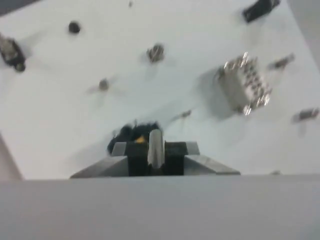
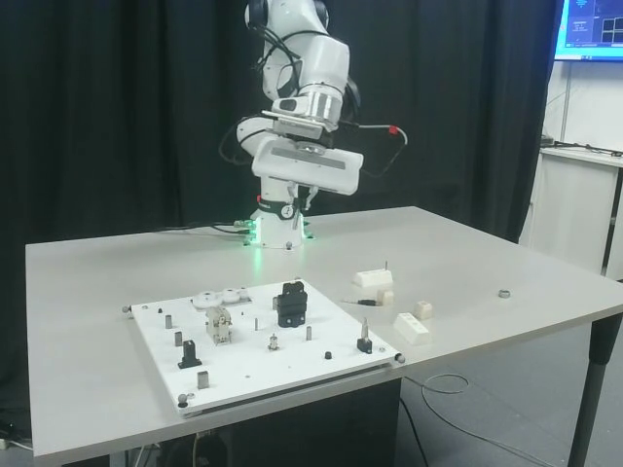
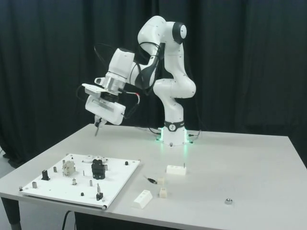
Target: Insert round peg 2.
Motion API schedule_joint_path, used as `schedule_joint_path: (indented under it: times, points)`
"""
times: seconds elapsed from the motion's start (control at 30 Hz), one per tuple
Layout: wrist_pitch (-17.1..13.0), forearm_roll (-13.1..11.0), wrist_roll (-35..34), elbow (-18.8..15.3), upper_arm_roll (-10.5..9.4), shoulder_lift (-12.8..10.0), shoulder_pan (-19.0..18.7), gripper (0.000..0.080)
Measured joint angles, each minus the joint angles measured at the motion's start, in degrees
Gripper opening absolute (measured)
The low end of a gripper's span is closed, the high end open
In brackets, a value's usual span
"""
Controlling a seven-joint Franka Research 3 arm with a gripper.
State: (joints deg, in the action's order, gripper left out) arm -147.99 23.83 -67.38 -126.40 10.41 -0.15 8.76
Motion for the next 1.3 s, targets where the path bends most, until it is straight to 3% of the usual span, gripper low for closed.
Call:
schedule_joint_path:
  times: [0.13,0.27,0.6,0.87,1.3]
  points:
    - [-2.28,-0.49,2.54,1.62,1.73,-1.93,0.0,0.0064]
    - [-3.13,-2.58,4.59,3.72,3.11,-4.14,0.0,0.0064]
    - [-2.9,-12.74,14.38,10.67,5.58,-10.64,0.05,0.0064]
    - [0.1,-19.95,17.69,17.63,6.66,-16.19,0.6,0.0064]
    - [6.17,-27.26,17.71,28.7,6.67,-24.16,3.04,0.0064]
